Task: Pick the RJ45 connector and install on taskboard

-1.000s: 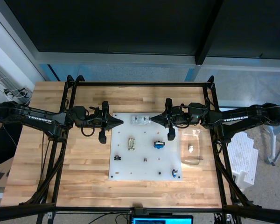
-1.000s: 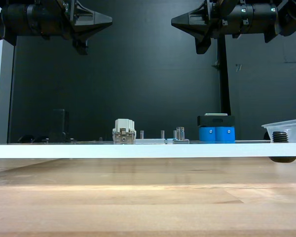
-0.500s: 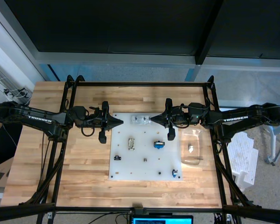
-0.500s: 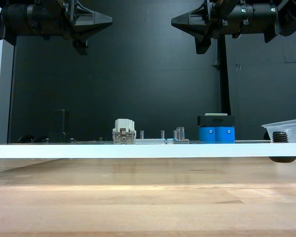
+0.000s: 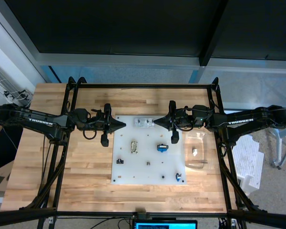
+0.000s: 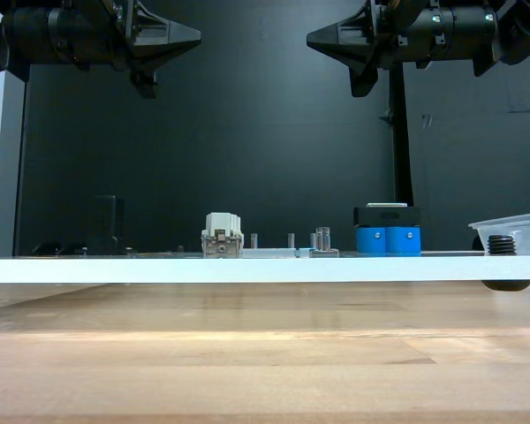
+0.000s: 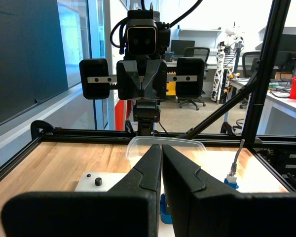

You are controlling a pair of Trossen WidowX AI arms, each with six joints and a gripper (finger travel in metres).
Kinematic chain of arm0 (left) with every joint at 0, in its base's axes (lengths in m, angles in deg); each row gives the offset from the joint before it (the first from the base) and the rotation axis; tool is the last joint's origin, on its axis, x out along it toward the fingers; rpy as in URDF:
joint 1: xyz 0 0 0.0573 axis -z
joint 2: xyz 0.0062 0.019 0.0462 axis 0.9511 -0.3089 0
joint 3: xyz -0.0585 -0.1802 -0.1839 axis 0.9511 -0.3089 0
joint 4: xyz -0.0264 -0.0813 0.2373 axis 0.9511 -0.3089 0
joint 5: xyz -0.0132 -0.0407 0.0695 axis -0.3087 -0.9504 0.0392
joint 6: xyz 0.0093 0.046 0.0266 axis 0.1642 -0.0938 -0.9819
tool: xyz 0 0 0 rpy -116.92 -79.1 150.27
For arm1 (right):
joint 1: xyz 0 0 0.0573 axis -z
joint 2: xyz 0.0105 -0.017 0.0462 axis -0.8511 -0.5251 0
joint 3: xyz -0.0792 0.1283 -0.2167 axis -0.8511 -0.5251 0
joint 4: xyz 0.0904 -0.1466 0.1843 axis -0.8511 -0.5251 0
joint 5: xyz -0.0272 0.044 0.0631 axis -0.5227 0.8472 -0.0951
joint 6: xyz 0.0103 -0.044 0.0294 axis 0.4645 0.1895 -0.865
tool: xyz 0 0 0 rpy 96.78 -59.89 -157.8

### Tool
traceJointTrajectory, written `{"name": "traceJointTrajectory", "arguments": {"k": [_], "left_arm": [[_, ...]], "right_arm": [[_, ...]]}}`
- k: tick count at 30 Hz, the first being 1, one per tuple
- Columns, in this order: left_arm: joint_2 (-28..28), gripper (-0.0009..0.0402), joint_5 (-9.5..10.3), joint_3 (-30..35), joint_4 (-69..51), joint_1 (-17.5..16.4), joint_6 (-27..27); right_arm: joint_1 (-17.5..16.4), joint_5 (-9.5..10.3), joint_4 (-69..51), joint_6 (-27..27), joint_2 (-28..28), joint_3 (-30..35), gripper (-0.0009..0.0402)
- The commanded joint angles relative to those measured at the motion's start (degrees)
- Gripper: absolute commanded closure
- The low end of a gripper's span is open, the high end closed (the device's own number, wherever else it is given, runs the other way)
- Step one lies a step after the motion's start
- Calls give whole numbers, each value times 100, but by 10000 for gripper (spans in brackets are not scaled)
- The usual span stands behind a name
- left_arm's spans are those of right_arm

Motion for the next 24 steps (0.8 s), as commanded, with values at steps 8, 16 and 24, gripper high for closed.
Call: {"name": "traceJointTrajectory", "arguments": {"k": [8,16,24], "left_arm": [[0,393,-2,2,2,0,0],[0,393,-2,2,2,0,0],[0,393,-2,2,2,0,0]], "right_arm": [[0,0,-39,0,0,0,393],[0,-2,-317,0,0,0,393],[0,0,-511,0,0,0,393]]}}
